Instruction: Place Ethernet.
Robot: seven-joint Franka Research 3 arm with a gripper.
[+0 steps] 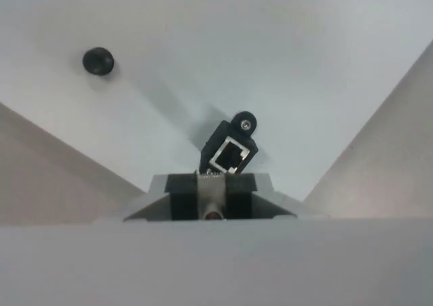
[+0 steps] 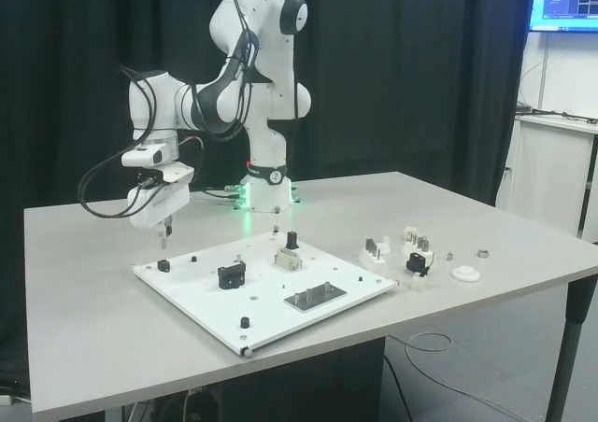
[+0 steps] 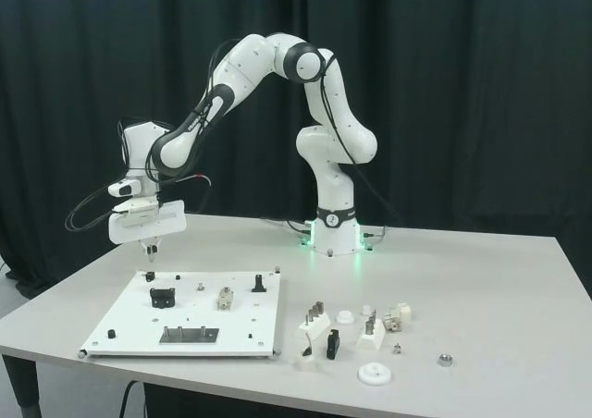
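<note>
Pincer (image 1: 213,192) hangs above the far corner of the flat white square board (image 2: 187,296) on the grey worktop (image 2: 84,329), its black pads pressed onto a small Ethernet plug (image 1: 212,175), held upright with its long axis vertical. Below it on the board sits the black Ethernet socket block (image 1: 230,149), opening facing up, near a round black knob (image 1: 98,61).

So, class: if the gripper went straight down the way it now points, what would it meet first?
Probably the black Ethernet socket on the white board: the wrist view shows it just ahead of the gripper. Depth is unclear, so it might touch bare board beside it.
</note>
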